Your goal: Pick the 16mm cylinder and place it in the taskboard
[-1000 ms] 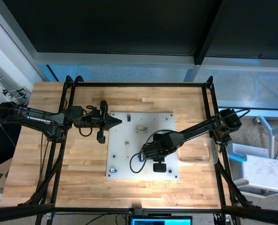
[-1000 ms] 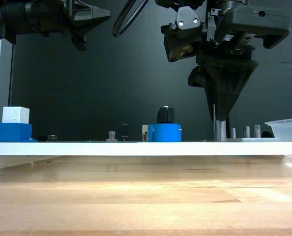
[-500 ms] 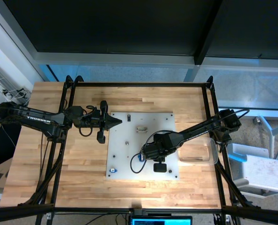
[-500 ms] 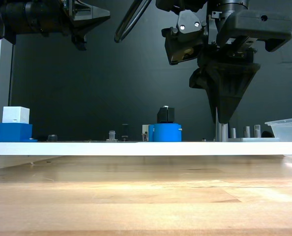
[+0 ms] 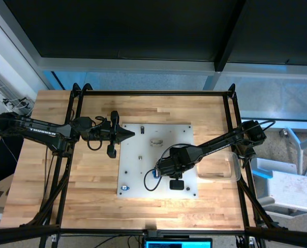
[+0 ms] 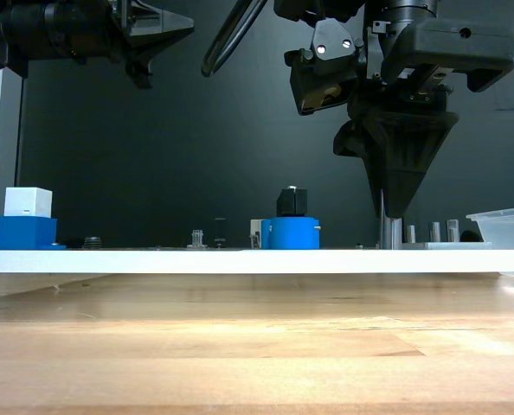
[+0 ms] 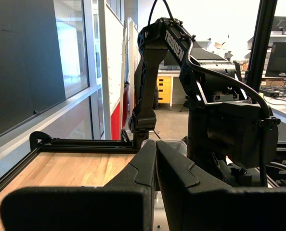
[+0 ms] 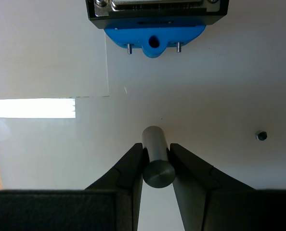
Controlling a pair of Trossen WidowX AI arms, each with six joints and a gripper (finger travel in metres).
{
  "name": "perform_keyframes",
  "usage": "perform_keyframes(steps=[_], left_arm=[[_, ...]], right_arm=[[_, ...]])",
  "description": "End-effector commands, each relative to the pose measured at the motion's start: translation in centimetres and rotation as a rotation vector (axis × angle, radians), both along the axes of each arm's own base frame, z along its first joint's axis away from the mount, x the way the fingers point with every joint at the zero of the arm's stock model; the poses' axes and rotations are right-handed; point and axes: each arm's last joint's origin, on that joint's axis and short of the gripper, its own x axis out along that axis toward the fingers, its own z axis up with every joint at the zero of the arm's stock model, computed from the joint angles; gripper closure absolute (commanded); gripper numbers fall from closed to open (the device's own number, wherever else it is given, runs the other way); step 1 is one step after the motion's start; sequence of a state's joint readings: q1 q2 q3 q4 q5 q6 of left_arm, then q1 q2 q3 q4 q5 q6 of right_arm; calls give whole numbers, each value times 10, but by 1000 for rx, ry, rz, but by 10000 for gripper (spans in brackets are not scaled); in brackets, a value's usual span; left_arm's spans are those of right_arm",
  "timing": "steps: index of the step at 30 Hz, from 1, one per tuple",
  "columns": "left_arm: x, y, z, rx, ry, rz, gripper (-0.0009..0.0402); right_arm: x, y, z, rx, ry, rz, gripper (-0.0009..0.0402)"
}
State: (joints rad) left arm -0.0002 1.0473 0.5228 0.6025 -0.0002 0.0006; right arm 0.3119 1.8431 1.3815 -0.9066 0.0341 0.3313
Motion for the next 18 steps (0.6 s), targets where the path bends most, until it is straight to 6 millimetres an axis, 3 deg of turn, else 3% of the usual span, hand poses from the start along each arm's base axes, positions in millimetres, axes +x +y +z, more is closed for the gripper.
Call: perform_keyframes(steps=[1, 18], left_arm=[[0, 0, 0, 0, 0, 0, 393], [0, 0, 0, 0, 0, 0, 393]], right_arm=[[0, 0, 1, 2, -4, 0, 364], [6, 2, -11, -1, 5, 8, 364]])
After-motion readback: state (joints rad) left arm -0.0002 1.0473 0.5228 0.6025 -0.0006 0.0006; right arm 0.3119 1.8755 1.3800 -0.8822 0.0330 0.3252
